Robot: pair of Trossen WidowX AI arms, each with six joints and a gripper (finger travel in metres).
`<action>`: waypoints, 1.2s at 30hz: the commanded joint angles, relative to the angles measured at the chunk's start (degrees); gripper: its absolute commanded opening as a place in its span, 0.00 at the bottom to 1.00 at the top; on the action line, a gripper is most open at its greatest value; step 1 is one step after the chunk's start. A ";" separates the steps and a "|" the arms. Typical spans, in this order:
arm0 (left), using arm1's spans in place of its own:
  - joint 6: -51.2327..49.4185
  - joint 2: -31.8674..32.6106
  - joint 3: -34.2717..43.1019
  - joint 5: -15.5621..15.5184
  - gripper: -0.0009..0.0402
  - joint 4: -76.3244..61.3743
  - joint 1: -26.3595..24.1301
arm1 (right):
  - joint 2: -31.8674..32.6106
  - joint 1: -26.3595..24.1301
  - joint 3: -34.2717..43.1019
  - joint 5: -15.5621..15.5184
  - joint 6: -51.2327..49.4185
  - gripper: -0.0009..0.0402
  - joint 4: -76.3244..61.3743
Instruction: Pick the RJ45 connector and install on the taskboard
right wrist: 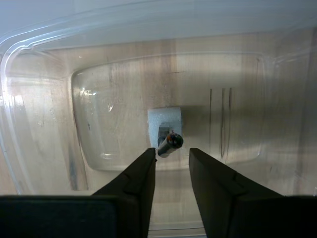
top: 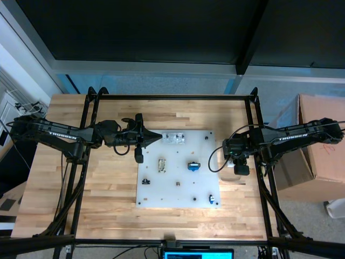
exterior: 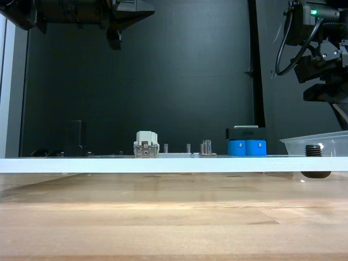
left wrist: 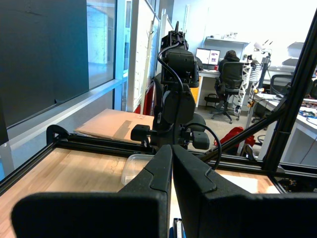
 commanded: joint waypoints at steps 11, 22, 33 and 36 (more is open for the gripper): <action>0.02 0.02 0.00 0.00 0.02 0.02 0.02 | 2.19 0.02 -0.39 0.04 0.24 0.02 -0.26; 0.02 0.02 0.00 0.00 0.02 0.02 0.02 | 2.89 0.02 -0.39 0.07 0.35 0.02 -0.31; 0.02 0.02 0.00 0.00 0.02 0.02 0.02 | 2.89 0.02 -0.28 0.09 0.35 0.02 -0.59; 0.02 0.02 0.00 0.00 0.02 0.02 0.02 | 2.86 0.02 -0.17 0.11 0.33 0.02 -0.68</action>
